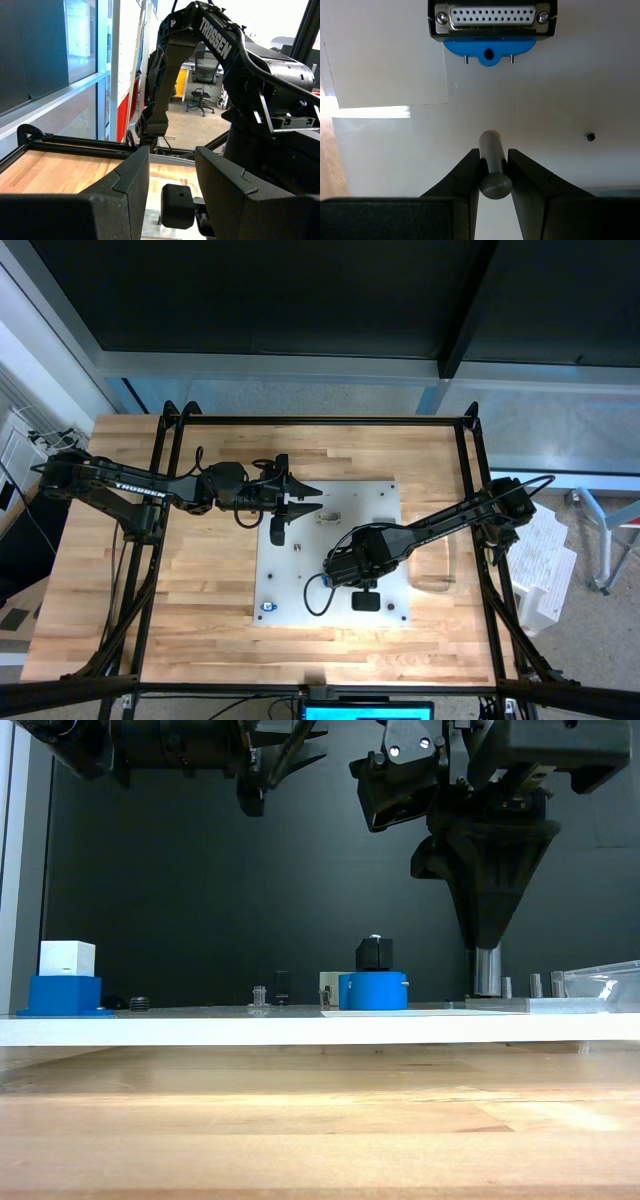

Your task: Pick the 16mm cylinder and install on the taskboard

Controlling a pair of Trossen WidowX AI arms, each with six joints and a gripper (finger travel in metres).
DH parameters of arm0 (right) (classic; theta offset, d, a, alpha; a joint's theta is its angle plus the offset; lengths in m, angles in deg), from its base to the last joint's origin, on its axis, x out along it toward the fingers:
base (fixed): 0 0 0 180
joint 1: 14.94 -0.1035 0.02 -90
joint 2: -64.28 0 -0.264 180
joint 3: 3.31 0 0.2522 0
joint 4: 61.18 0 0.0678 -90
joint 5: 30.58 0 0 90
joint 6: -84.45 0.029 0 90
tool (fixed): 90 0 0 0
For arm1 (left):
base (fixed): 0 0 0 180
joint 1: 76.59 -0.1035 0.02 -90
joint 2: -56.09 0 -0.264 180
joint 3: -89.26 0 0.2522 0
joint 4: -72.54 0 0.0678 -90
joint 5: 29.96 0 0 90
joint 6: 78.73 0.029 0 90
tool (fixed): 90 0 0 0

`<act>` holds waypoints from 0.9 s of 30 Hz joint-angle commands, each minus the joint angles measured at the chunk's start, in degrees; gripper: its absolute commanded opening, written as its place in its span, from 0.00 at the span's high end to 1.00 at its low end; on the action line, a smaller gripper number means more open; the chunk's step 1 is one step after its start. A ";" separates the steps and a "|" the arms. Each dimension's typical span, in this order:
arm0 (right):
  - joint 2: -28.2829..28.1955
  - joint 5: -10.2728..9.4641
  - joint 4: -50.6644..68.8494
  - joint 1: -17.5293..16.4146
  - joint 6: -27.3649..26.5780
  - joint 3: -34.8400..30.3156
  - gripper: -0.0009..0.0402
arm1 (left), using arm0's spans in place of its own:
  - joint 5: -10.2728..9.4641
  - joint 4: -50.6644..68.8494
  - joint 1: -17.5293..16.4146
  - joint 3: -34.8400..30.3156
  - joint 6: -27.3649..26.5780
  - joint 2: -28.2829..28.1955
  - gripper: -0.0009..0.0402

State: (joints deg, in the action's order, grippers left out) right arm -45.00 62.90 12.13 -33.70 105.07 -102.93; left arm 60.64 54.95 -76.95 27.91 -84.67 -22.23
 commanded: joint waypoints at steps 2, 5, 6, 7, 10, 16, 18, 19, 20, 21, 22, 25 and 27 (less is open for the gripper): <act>-0.02 0.17 -0.31 0.00 -0.07 0.28 0.96 | 0.00 0.00 0.00 -0.02 0.02 -0.02 0.68; -0.02 0.98 -0.74 -0.02 -0.07 0.76 0.96 | 0.00 0.00 -0.02 -0.02 0.02 -0.02 0.68; -0.02 0.96 -0.85 -0.02 -0.07 0.90 0.96 | 0.00 0.00 0.00 -0.02 0.02 -0.02 0.68; -0.02 0.94 -0.96 0.00 -0.07 1.03 0.96 | 0.00 0.00 0.00 -0.02 0.02 -0.02 0.68; -0.02 0.92 -1.42 -0.02 -0.07 1.18 0.96 | 0.00 0.00 -0.02 -0.02 0.02 -0.02 0.68; -0.02 -0.09 -1.73 -0.04 0.02 1.55 0.96 | 0.00 0.00 0.00 -0.02 0.02 -0.02 0.68; -0.02 -0.11 -1.86 -0.04 0.04 1.70 0.96 | 0.00 0.00 -0.02 -0.02 0.02 -0.02 0.68; -0.02 -0.11 -1.84 -0.04 0.09 1.79 0.96 | 0.00 0.00 0.00 -0.02 0.02 -0.02 0.68; -0.02 -0.09 -1.86 -0.04 0.07 1.88 0.96 | 0.00 0.00 0.00 -0.02 0.02 -0.02 0.68; -0.02 -0.11 -1.90 -0.04 0.07 1.97 0.96 | 0.00 0.00 0.00 -0.02 0.02 -0.02 0.68; -0.02 -0.09 -2.01 -0.04 0.07 2.08 0.96 | 0.00 0.00 -0.02 -0.02 0.02 -0.02 0.68; -0.02 -0.09 -2.89 -0.04 0.02 2.67 0.96 | 0.00 0.00 -0.02 -0.02 0.02 -0.04 0.68; -0.02 -0.04 -3.61 -0.04 0.02 2.99 0.96 | 0.00 0.00 -0.02 -0.02 0.02 -0.02 0.68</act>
